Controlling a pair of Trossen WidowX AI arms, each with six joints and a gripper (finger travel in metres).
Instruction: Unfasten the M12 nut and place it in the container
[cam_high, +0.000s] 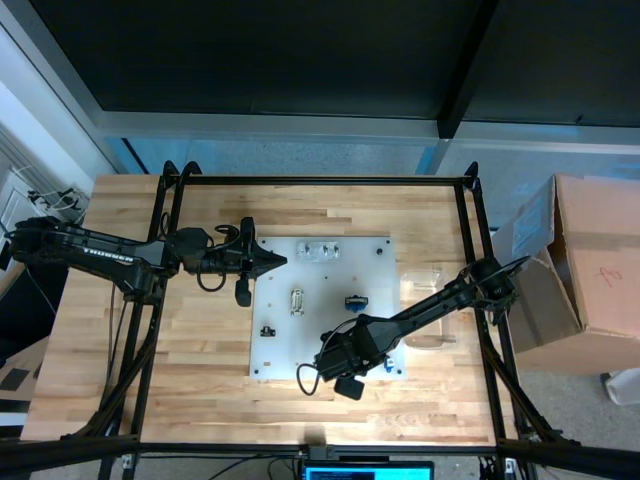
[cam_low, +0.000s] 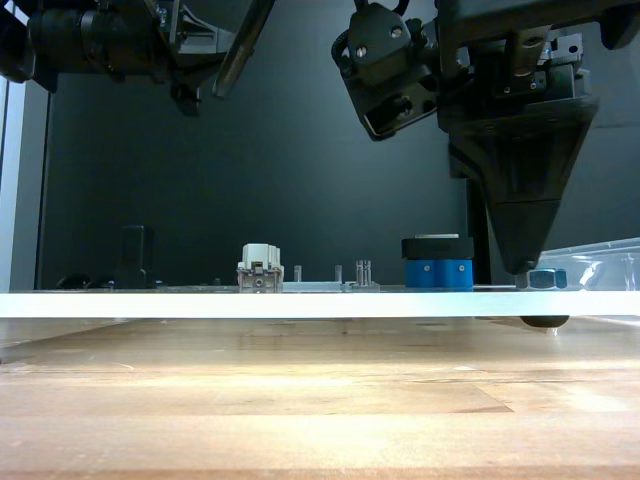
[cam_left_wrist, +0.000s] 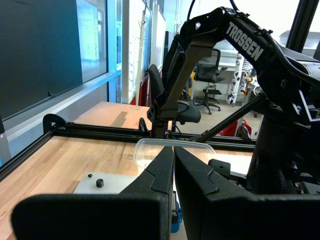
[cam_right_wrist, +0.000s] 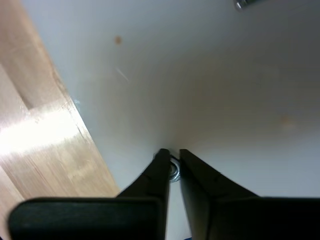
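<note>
The small silver M12 nut (cam_right_wrist: 173, 170) sits low on the white board (cam_high: 300, 340) near its near right edge, in the stud's place, with no ribs showing. My right gripper (cam_right_wrist: 171, 156) points straight down at it, and its two fingertips press against the nut's sides. In the low view the nut (cam_low: 546, 279) shows at board level beside the right gripper (cam_low: 528, 266). From above, the right gripper (cam_high: 356, 362) hides the nut. My left gripper (cam_high: 272, 262) hovers high over the board's far left edge, shut and holding nothing. The clear container (cam_high: 427, 298) lies right of the board.
On the board stand a blue connector (cam_low: 437, 270), a white connector block (cam_low: 259, 270) and a silver post (cam_high: 297, 302). A cardboard box (cam_high: 580, 270) sits beyond the table's right edge. A black frame rail (cam_high: 470, 260) runs along the right side.
</note>
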